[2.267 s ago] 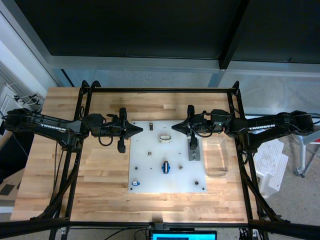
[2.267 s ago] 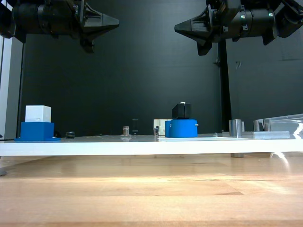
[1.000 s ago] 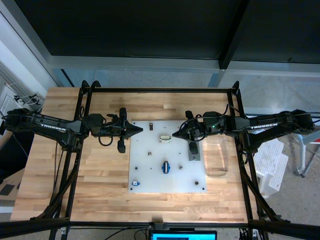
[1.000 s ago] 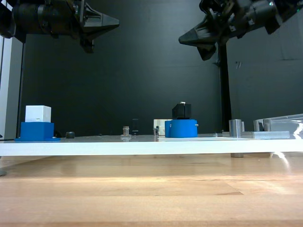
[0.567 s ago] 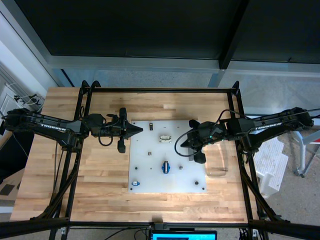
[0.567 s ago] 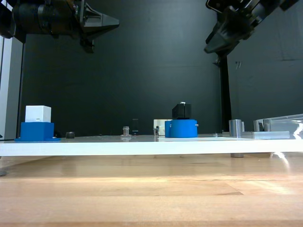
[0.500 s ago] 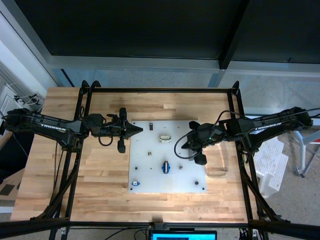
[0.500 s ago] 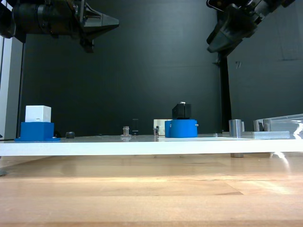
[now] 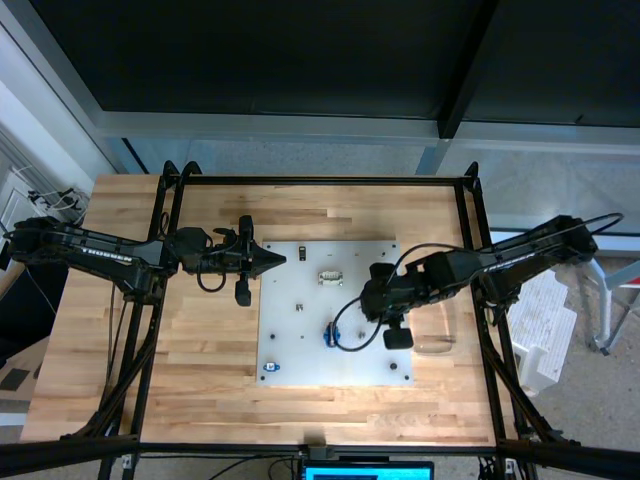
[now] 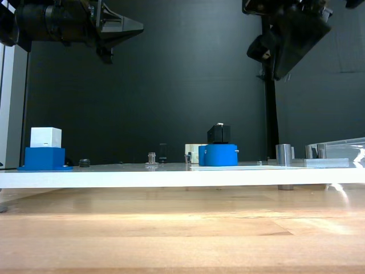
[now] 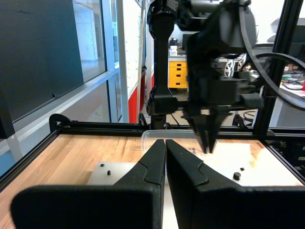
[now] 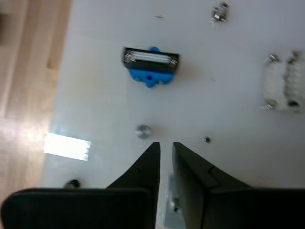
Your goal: Remove the 16mm cylinder and place in the container
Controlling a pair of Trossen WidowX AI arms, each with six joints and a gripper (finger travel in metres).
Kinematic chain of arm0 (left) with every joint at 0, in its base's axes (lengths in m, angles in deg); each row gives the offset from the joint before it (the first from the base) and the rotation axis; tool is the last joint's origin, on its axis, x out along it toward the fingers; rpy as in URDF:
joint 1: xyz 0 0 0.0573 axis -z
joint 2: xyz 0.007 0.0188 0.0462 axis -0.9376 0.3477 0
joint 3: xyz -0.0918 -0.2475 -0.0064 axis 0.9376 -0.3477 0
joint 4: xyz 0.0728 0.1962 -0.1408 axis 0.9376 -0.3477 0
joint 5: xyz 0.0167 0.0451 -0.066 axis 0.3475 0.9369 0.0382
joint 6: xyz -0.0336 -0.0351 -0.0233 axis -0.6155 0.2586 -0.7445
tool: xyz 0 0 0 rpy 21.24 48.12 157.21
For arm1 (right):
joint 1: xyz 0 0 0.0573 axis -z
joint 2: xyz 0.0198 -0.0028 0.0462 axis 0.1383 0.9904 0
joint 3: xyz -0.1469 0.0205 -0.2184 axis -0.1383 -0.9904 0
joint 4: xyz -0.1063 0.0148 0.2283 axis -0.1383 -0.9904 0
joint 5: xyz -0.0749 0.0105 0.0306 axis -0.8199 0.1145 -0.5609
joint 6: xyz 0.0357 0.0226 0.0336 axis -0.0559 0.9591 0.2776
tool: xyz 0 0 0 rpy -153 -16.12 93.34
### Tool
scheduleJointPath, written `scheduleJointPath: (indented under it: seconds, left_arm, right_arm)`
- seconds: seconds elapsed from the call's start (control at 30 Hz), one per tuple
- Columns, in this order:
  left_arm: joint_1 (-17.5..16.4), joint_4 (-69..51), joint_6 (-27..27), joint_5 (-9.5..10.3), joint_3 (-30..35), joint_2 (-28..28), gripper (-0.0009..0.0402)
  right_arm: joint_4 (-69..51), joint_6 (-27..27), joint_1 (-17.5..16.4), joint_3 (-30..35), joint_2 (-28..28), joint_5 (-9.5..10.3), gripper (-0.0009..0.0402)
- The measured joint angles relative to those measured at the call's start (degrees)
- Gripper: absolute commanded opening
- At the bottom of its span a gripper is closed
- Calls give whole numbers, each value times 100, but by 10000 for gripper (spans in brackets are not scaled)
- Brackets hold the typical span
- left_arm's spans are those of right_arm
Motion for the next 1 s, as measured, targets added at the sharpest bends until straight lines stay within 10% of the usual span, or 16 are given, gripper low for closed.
scheduleJointPath:
  seconds: [0.57, 1.0]
  left_arm:
    - [0, -2, -2, 2, 0, 2, 0]
    - [0, 0, -2, 2, -2, 0, 0]
  right_arm:
    - [-426, 289, -127, 339, 881, -92, 215]
    - [-295, 525, -284, 339, 1484, -87, 224]
